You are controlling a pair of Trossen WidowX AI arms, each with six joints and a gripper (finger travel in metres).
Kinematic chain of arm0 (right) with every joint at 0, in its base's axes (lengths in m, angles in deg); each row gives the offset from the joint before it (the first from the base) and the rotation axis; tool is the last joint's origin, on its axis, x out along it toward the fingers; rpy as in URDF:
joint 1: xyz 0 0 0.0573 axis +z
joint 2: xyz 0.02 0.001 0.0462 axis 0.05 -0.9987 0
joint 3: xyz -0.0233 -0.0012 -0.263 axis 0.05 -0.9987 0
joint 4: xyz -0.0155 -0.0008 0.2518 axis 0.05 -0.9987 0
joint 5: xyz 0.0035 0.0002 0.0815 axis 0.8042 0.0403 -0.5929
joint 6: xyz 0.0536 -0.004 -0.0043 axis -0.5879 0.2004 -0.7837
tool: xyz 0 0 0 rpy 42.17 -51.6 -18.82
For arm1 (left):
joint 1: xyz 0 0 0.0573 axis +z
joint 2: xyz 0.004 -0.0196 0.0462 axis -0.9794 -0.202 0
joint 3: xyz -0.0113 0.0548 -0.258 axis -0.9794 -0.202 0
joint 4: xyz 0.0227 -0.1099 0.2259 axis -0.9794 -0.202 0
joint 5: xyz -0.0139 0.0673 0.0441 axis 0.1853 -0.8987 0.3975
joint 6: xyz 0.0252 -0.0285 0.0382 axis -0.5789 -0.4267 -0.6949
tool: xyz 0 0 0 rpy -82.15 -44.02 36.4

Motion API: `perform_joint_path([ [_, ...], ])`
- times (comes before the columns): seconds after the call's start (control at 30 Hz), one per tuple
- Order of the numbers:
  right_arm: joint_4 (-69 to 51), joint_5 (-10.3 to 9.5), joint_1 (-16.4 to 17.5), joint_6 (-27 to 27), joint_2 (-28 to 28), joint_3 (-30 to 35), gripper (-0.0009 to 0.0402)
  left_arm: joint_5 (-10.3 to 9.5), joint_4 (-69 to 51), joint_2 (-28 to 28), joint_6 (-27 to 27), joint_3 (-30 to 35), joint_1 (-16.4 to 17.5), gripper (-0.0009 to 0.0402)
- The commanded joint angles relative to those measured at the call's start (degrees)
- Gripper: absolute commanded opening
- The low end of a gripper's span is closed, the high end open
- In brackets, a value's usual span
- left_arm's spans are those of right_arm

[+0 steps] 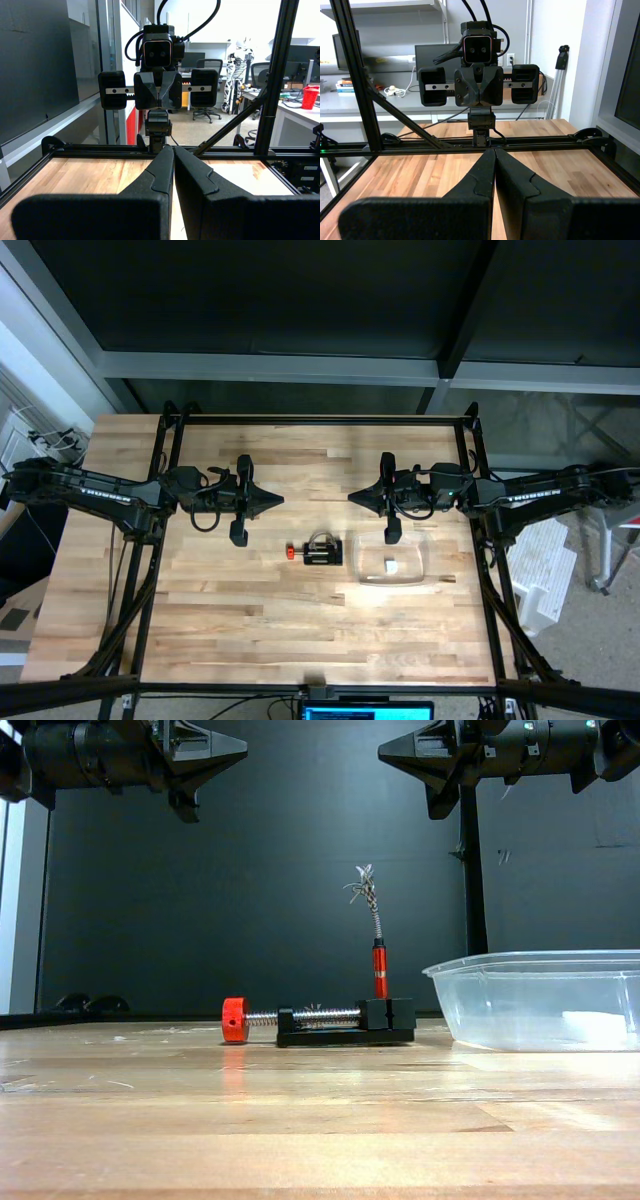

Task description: Remove the RCA connector from the receptacle and place in the container

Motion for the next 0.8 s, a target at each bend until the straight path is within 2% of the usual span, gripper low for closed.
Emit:
perform_joint_path([
  [0.03,0.02,-0.02,0.0,-0.04,-0.02,0.0,0.0,0.02,0.0,-0.02,-0.02,0.02,0.02,0.0],
  [0.3,0.02,-0.02,0.0,-0.07,-0.04,0.0,0.0,0.02,0.0,-0.02,-0.02,0.02,0.02,0.0],
  [0.43,-0.44,-0.02,0.0,-3.28,-0.02,0.02,0.0,0.02,0.0,-0.02,-0.02,0.02,0.02,0.0],
  [0.47,-1.38,-0.52,0.02,-3.63,-0.02,0.28,0.0,0.02,0.0,-0.02,-0.02,0.02,0.0,0.0],
  [0.57,-10.71,-1.11,0.15,-3.61,-0.09,3.34,0.0,0.02,0.0,-0.02,-0.02,0.02,0.02,0.0],
  [0.8,-34.38,-0.83,2.16,-3.72,-0.37,12.59,0.0,0.02,0.0,-0.02,-0.02,0.02,0.0,0.0],
])
